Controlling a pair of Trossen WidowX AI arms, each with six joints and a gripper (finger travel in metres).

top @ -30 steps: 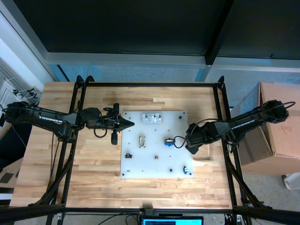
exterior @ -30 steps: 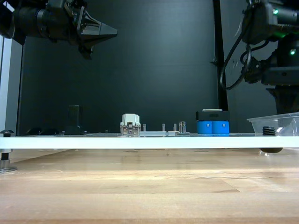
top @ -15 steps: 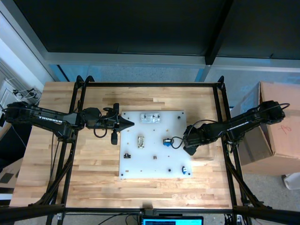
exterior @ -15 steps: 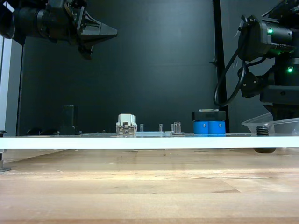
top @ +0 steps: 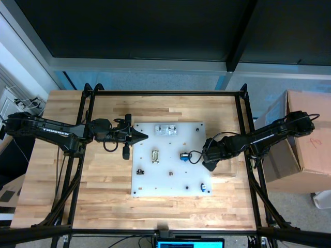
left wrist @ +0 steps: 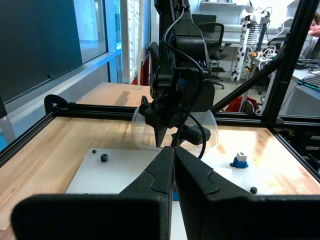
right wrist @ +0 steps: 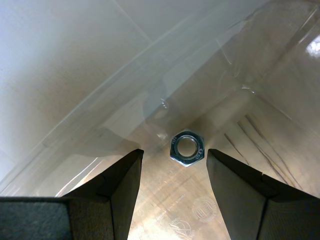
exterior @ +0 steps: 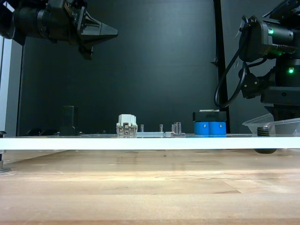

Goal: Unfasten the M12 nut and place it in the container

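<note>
Right gripper (right wrist: 173, 151), edged left, gapes over the container (right wrist: 240, 60) where the nut (right wrist: 187, 148) lies free; left gripper (top: 144, 137), closed, hovers centre-left. Placing seems done; withdraw next.

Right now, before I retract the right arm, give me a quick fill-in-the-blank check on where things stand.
1. The silver nut lies free inside the clear ____.
2. The right gripper hangs over it, jaws ____.
3. The left gripper hovers above the board's left edge, jaws ____.
4. The ribbed black stud stands ____, nothing on it.
Missing words: container; open; shut; bare.
</note>
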